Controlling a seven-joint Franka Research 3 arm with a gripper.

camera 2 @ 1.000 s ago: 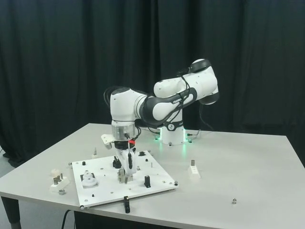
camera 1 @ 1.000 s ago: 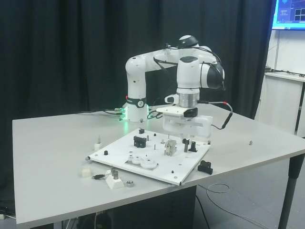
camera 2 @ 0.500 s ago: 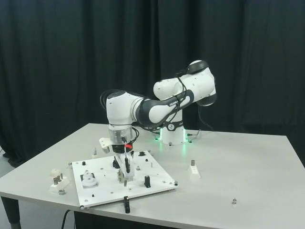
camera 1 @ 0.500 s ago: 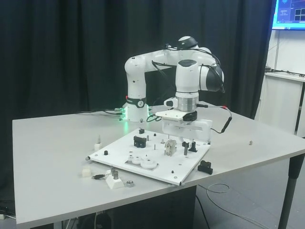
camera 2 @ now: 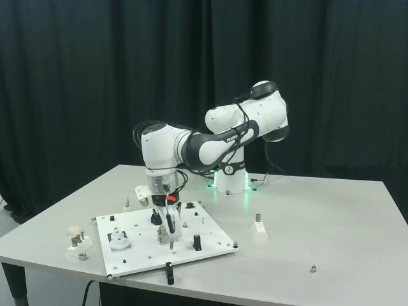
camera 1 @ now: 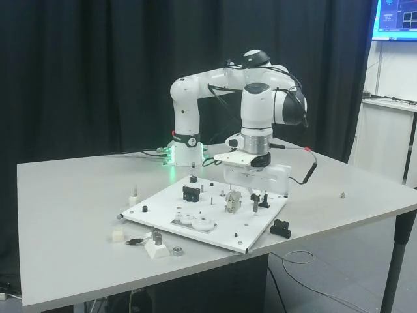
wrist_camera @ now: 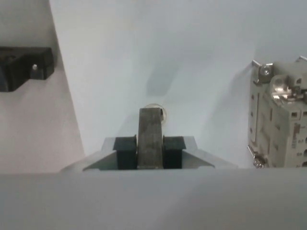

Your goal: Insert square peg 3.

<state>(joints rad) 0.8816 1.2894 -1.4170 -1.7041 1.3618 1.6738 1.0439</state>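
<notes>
The white arm (camera 1: 260,98) reached out from its green-lit base (camera 1: 179,153) at the back of the grey table (camera 1: 71,195) and bent down over the white board (camera 1: 215,218) that lay near the table's front edge. Its claw (wrist_camera: 150,153) was clamped on the square peg (wrist_camera: 150,134), a dark upright bar pinched between the two black pads (wrist_camera: 125,149). From the wrist view the peg's lower end stood right over a small round hole (wrist_camera: 161,113) in the board's bare surface; whether it had entered or only touched the rim could not be told. Just beside it on the board stood a grey multi-pin connector block (wrist_camera: 280,120) with screws at its corners, and off the board's edge a black clamp (wrist_camera: 24,67) rested on the table. From the first room view the claw hung low over the part of the board nearest the table's right edge, close by the connector block (camera 1: 232,201) and a small black post (camera 1: 262,199). White gear-like discs (camera 1: 195,222) sat toward the board's front edge, and a black bracket (camera 1: 191,193) stood farther back. Off the board, near the table's front edge, lay a white block with pegs (camera 1: 155,244), a small white cube (camera 1: 118,235) and a black piece (camera 1: 281,227).
</notes>
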